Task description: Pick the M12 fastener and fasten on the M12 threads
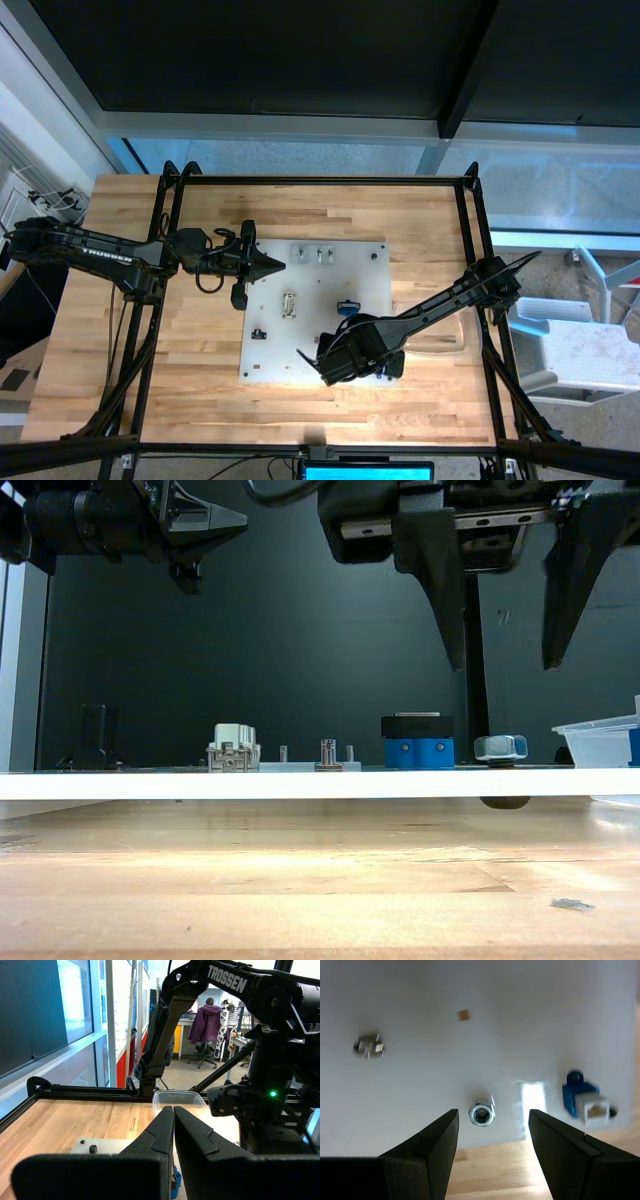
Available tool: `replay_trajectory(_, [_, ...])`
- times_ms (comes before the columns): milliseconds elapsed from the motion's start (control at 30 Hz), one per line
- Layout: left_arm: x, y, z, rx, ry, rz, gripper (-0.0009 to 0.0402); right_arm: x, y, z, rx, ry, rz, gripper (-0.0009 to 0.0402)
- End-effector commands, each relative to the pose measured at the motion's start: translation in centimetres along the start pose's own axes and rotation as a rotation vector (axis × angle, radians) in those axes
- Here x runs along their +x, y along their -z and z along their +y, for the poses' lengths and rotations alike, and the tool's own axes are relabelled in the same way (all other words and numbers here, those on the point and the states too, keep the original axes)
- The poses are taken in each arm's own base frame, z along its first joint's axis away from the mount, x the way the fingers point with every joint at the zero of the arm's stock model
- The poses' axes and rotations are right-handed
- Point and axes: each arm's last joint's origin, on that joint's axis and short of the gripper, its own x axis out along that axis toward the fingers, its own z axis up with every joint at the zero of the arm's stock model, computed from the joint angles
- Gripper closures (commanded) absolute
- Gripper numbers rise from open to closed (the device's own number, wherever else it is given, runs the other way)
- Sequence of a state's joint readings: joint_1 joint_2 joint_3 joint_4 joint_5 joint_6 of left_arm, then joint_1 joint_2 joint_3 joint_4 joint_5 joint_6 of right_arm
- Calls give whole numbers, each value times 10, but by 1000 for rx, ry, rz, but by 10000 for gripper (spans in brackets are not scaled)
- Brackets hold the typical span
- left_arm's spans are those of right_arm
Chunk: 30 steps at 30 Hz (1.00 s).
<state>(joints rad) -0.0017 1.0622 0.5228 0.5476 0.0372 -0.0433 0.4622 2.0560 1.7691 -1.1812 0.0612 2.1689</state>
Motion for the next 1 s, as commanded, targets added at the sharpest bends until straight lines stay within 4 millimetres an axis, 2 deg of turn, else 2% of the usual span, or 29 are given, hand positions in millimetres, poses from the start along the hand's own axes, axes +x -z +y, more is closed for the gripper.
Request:
replay_trajectory(33, [0, 0, 0, 0, 0, 0, 393, 0, 0, 0, -207, -1, 2, 199])
replay_trajectory(567, [0, 0, 0, 0, 0, 0, 393, 0, 0, 0, -1383, -1, -19, 199])
replay_trajectory(767, [0, 0, 0, 0, 0, 0, 393, 1, 0, 0, -1588, -2, -18, 199])
replay_trajectory(867, [0, 0, 0, 0, 0, 0, 393, 3, 0, 0, -1637, -2, -25, 204])
replay_trajectory(933, [0, 0, 0, 0, 0, 0, 393, 6, -1, -1, -1643, 6, -24, 223])
replay_trajectory(1000, [0, 0, 0, 0, 0, 0, 393, 8, -2, -1, -1661, 15, -27, 259])
